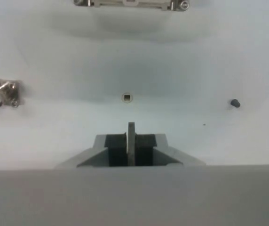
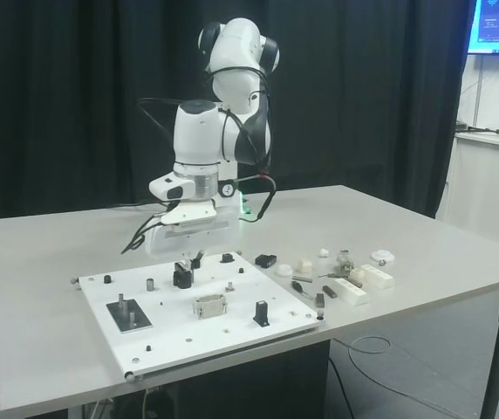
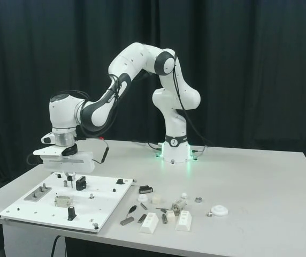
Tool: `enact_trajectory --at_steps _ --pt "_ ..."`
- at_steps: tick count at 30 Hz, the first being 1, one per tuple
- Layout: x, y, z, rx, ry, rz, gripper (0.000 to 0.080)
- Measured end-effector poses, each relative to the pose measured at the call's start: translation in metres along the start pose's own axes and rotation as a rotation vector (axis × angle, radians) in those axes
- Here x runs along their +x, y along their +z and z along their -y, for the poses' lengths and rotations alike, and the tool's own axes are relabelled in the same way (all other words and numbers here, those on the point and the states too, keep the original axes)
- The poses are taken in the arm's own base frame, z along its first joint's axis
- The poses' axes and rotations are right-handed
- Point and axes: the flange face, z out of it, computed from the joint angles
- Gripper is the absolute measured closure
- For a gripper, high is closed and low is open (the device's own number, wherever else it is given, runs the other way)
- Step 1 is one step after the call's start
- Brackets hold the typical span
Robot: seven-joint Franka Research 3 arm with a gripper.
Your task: Place square peg 1.
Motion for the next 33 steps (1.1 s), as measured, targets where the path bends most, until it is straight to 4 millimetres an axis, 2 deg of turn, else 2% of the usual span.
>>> enact_trajectory --at_steps 33 --pt "0.0037 0.0003 -0.0050 -0.006 0.007 -0.025 0.0772"
